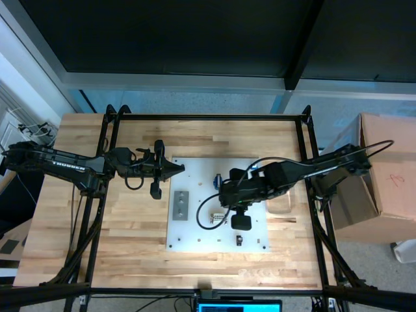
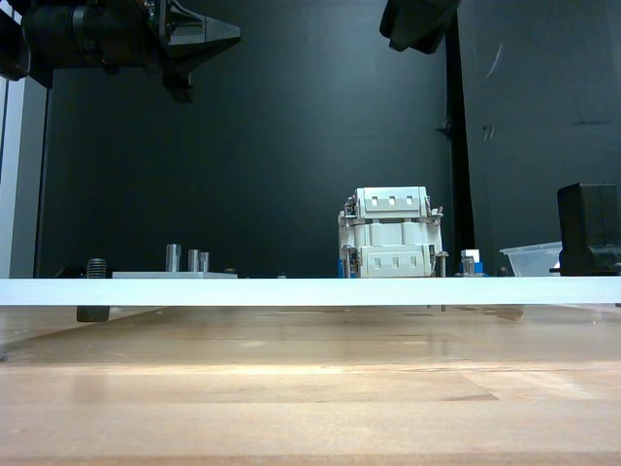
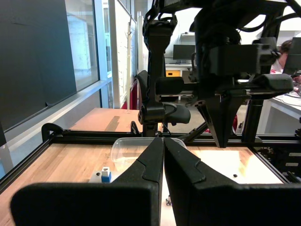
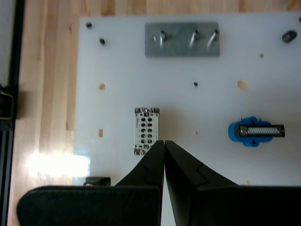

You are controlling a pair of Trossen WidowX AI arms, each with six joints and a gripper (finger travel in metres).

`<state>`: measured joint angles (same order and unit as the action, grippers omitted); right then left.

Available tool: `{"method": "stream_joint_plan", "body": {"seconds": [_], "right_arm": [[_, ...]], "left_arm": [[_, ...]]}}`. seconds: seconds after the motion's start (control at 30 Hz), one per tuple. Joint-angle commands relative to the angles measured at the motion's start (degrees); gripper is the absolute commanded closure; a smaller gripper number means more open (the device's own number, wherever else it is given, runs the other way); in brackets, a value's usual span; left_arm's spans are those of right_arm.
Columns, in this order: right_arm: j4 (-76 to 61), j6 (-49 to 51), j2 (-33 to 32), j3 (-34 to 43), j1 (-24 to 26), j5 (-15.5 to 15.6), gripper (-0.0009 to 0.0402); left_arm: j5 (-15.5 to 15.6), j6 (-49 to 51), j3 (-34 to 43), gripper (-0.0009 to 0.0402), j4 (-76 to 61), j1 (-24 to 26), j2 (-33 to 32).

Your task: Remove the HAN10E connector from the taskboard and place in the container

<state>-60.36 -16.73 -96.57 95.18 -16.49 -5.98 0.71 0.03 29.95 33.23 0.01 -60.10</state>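
The HAN10E connector [image 2: 390, 236], a pale grey block with a pin face [image 4: 146, 131], stands upright in its seat on the white taskboard [image 1: 195, 234], also visible from above [image 1: 218, 214]. My right gripper [image 4: 163, 143] hangs above the board just beside the connector, shut, with nothing between its fingers; from above it shows over the board's middle [image 1: 225, 195]. My left gripper [image 1: 177, 168] hovers high over the board's far left edge, shut and empty [image 3: 163, 143], well apart from the connector. The clear container [image 1: 281, 203] sits to the right of the board [image 3: 141, 148].
A metal plate with three pegs [image 4: 182, 40] lies on the board's left part [image 1: 181, 205]. A blue D-sub connector [image 4: 256, 132] sits beyond the HAN10E. A black block [image 2: 589, 230] stands on the board's right side. A cardboard box [image 1: 383, 175] is off the table's right.
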Motion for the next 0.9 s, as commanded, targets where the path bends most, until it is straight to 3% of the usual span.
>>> {"method": "stream_joint_plan", "body": {"seconds": [0.03, 0.27, 0.43, 0.67, 0.9], "right_arm": [[-5.18, -1.03, -4.09, 5.51, -0.09, 0.00, 0.0393], [-13.18, -2.29, -11.32, 14.56, -0.44, 0.00, 0.0389], [-16.55, -2.32, -15.02, 18.29, -0.63, -0.02, 0.0357], [-16.68, -2.29, -17.51, 18.51, -0.90, 0.07, 0.0274], [-15.56, -2.34, -18.32, 17.38, -1.25, -0.02, 0.0153]], "left_arm": [[-0.02, 0.00, 0.00, 0.0393, 0.00, 0.00, -0.02], [-0.02, 0.00, 0.00, 0.0393, 0.02, -0.02, -0.02], [-0.02, 0.00, 0.00, 0.0393, 0.02, -0.02, -0.02], [-0.02, 0.00, 0.00, 0.0393, 0.02, -0.02, -0.02], [0.00, 0.00, 0.00, 0.0393, 0.02, -0.02, -0.02]]}}
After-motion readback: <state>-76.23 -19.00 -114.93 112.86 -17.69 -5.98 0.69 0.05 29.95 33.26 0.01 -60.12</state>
